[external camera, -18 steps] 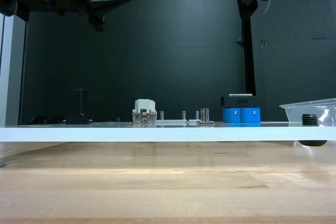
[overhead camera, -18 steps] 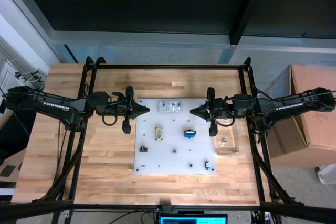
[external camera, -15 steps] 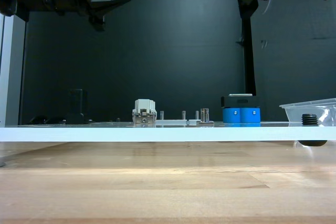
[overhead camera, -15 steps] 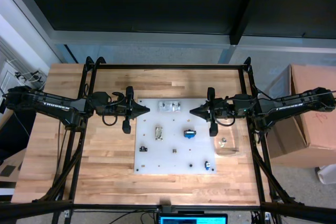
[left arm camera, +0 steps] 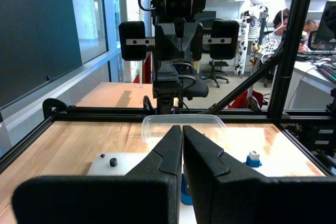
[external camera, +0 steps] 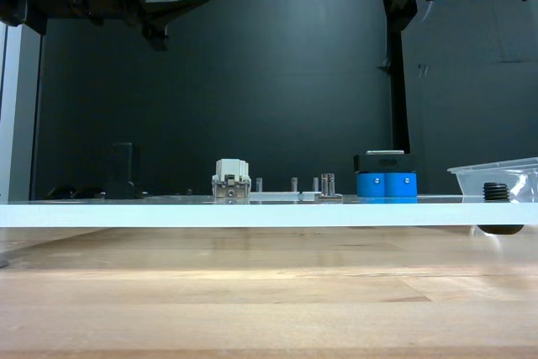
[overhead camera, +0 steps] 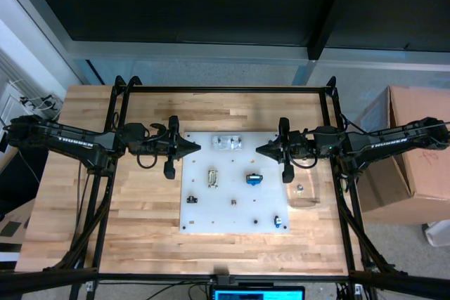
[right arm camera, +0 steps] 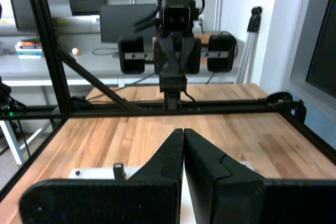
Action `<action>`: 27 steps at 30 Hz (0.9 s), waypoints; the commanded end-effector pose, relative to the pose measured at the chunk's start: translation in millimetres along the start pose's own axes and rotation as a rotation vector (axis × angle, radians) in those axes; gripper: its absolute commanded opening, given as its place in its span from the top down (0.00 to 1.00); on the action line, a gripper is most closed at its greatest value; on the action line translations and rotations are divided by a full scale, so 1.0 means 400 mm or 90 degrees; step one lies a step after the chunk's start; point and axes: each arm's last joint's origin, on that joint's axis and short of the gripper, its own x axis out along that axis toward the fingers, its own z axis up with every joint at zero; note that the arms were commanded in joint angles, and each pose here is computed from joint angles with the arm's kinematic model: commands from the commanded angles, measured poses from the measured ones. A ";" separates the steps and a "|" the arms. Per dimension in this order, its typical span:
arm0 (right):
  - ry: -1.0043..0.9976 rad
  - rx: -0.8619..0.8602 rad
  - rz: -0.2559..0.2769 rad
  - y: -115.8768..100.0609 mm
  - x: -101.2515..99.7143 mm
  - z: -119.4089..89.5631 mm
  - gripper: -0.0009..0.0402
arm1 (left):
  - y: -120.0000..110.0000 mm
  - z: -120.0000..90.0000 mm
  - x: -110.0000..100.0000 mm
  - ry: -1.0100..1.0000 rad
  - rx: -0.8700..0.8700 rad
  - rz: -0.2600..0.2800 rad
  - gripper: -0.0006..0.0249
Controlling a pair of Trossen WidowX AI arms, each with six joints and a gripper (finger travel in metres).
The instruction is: Pick the M12 nut and place it on its threads and fasten
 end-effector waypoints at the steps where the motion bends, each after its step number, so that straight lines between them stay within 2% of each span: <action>1: 0.029 0.006 0.003 0.004 -0.001 -0.009 0.98 | 0.000 0.000 0.000 0.000 0.000 0.000 0.98; 8: 0.224 0.014 -0.008 0.007 -0.018 -0.001 0.98 | 0.000 0.000 0.000 0.000 0.000 0.000 0.97; 16: 0.453 0.022 -0.032 0.003 -0.076 0.023 0.98 | 0.000 0.000 0.000 0.000 0.000 0.000 0.98; 19: 0.543 0.033 -0.002 0.006 -0.096 0.017 0.98 | 0.000 0.000 0.000 0.000 0.000 0.000 0.98; 23: 0.653 0.025 0.017 0.010 -0.109 0.001 0.98 | 0.000 0.000 0.000 0.000 0.000 0.000 0.98; 27: 0.759 -0.055 0.056 0.011 -0.118 -0.028 0.98 | 0.000 0.000 0.000 0.000 0.000 0.000 0.98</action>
